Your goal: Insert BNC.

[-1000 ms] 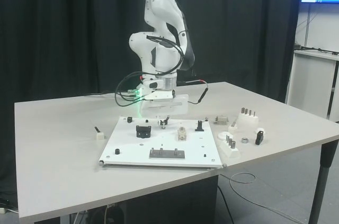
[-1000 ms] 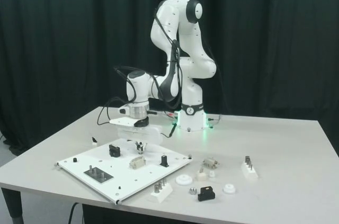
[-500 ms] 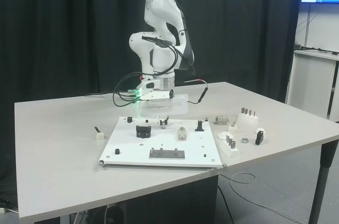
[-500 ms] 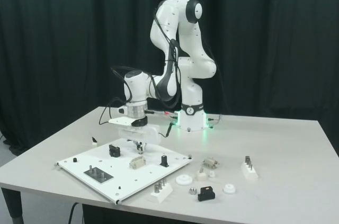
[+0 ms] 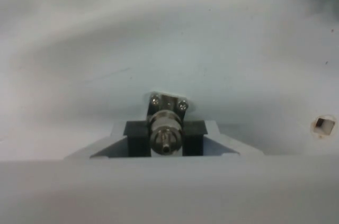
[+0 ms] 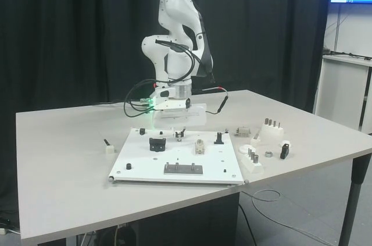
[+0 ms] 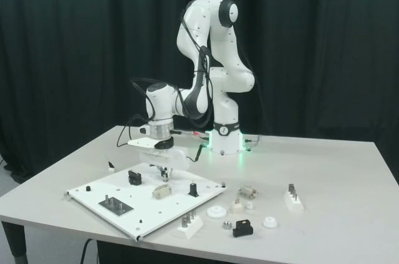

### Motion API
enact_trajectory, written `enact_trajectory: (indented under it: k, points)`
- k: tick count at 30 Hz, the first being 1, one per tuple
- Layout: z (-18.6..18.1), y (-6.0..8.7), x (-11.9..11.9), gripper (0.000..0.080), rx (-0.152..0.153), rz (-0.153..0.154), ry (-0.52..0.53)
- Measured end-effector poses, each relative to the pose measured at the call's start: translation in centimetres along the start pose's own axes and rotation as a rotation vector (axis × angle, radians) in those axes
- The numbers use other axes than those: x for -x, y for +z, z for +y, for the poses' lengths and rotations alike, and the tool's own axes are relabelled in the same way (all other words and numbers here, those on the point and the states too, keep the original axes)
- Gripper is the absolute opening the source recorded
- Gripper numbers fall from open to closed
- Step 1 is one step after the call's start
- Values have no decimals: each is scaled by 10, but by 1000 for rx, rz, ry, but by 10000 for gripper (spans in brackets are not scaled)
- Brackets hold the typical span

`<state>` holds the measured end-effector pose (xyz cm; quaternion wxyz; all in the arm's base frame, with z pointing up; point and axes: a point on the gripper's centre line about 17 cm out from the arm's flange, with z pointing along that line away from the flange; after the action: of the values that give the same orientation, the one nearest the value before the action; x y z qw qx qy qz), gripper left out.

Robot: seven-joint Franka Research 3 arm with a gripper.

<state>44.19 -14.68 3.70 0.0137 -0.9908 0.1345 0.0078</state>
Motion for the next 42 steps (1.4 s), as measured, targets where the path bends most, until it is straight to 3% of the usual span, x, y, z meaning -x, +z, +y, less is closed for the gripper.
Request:
enact_trajectory:
  k: [21, 33, 42]
  points:
    - [-1, 0, 0, 125, 12, 1, 41]
    - [1, 0, 0, 125, 55, -6, -73]
    - [2, 0, 0, 125, 64, -9, -144]
